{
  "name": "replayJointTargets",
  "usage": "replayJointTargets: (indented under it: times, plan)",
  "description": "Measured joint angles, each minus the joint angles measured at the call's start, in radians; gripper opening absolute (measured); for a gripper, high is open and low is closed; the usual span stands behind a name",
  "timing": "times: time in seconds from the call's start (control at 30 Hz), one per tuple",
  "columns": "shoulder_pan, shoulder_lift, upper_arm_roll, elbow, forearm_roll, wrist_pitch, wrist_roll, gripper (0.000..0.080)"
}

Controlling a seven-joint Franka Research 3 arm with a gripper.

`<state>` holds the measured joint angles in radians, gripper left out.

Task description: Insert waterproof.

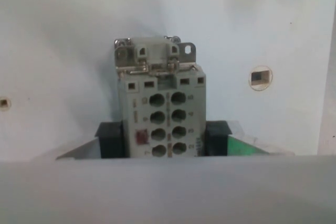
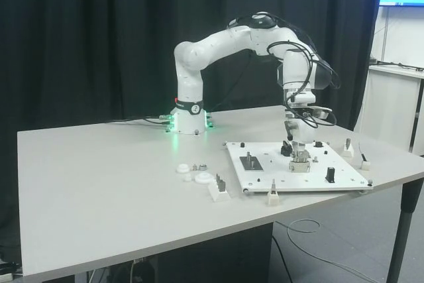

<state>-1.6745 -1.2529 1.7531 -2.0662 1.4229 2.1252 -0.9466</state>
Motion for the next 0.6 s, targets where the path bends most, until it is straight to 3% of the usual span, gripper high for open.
replayJointTargets:
  times: [0.6]
  plan:
    - [-0.009,0.000,0.010,-0.001,0.022,0.013,-0.009,0.0321]
